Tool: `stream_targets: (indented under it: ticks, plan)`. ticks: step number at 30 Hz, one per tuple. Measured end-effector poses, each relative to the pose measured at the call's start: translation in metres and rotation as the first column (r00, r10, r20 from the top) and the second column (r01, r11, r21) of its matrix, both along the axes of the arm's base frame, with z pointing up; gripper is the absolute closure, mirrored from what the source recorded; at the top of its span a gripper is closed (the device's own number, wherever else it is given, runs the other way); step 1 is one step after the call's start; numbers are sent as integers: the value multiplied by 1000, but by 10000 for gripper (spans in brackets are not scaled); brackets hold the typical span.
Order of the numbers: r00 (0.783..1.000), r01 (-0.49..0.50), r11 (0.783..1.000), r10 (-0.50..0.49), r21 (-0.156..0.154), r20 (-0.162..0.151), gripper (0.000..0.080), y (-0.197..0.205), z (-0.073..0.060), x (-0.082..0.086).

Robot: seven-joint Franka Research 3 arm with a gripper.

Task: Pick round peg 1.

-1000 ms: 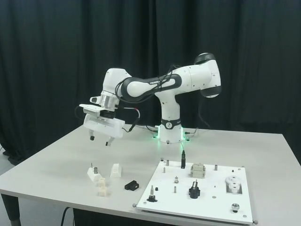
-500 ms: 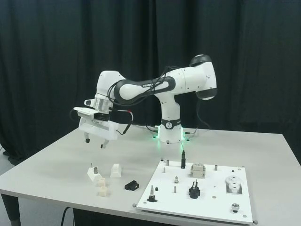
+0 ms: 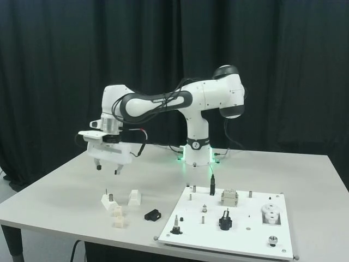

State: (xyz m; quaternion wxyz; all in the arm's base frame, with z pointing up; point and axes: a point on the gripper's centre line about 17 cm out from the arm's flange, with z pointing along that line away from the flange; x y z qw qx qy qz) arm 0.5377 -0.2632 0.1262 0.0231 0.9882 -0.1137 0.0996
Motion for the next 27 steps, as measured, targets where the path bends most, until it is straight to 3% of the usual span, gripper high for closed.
stream_targets:
  ticks: [27]
  plan:
    - [972, -201, 979, 204, 38, -118, 3, -37, -47, 8]
